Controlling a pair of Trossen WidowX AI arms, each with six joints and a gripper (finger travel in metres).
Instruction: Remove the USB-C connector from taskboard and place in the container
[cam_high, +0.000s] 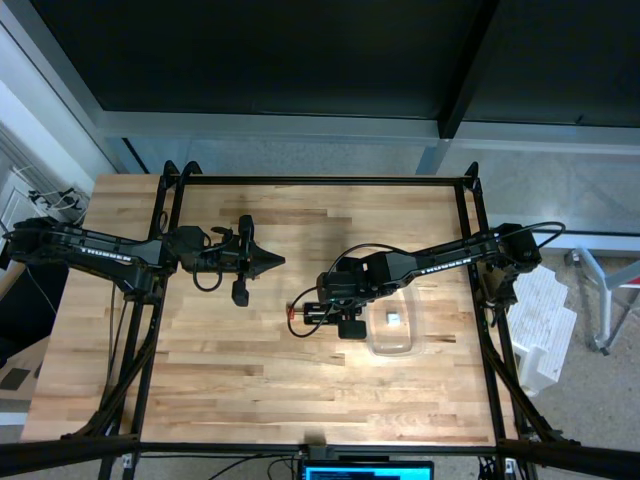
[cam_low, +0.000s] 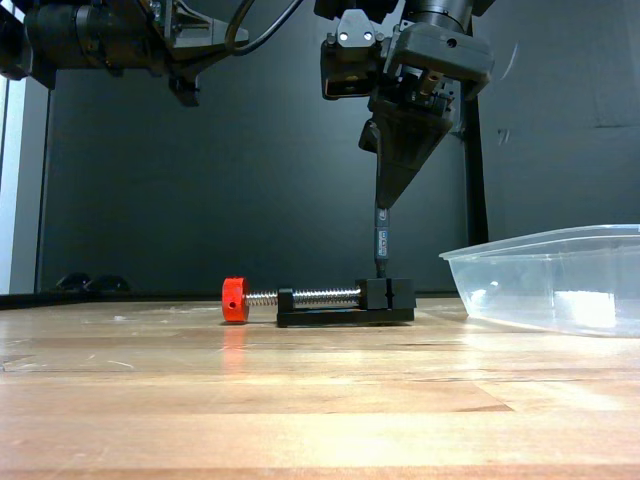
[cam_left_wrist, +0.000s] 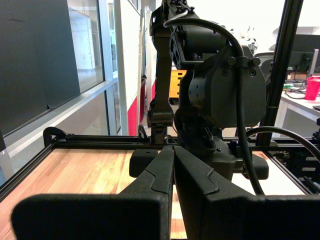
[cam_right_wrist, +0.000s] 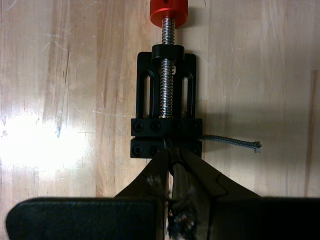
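The taskboard (cam_low: 345, 300) is a small black block with a red-orange knob (cam_low: 234, 299) lying on the wooden table, also seen in the right wrist view (cam_right_wrist: 166, 125). My right gripper (cam_low: 382, 205) points straight down over the end far from the knob. It is shut on the USB-C connector (cam_low: 381, 245), a slim dark stick whose lower end still meets the top of the block. The right wrist view shows the fingertips (cam_right_wrist: 159, 160) pinching the connector (cam_right_wrist: 176, 167) at the block's edge. The clear container (cam_low: 550, 285) sits just right of the board. My left gripper (cam_high: 275, 262) hangs shut, well to the left.
A thin grey cord (cam_right_wrist: 232, 141) sticks out sideways from the taskboard. A small white square piece (cam_high: 393, 318) lies inside the container (cam_high: 408, 340). A black metal frame (cam_high: 320, 181) borders the table.
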